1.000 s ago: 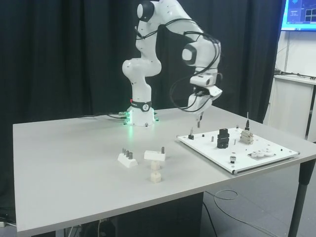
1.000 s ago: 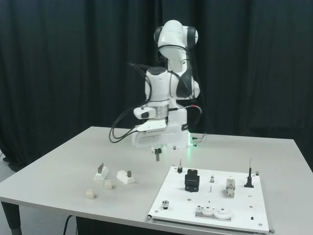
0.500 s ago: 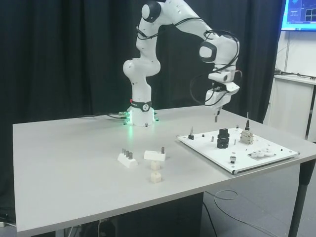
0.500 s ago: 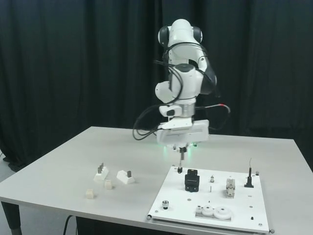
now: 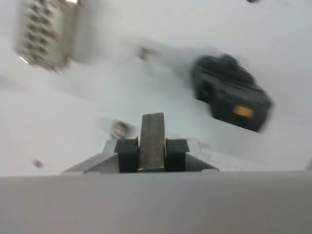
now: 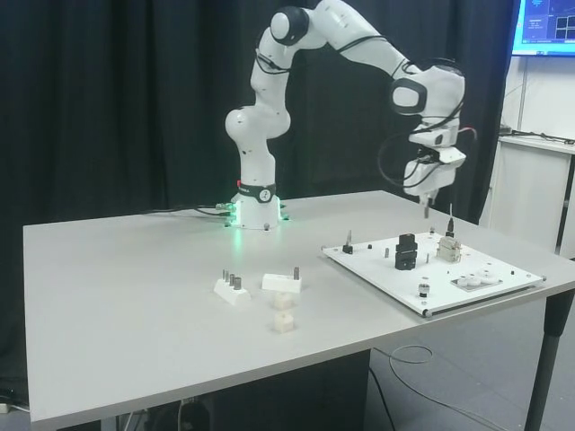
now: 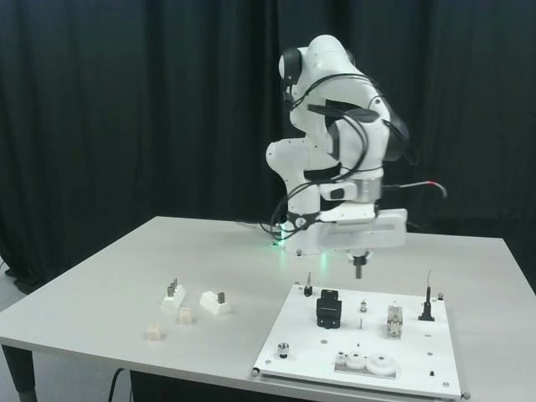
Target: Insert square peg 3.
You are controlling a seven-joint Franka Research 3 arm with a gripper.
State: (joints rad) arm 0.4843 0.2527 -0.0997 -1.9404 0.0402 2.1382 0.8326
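Gripper [image 7: 358,265] clamps square peg [image 5: 152,141] — hovering above white board [image 7: 293,347].

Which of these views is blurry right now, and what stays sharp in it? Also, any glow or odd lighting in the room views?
Wrist view: the white board and black block below are smeared, while the peg between the fingers stays crisp. First room view: a green glow at the arm's base and a lit screen in the top corner. Second room view: evenly lit, with a faint green glow behind the arm.
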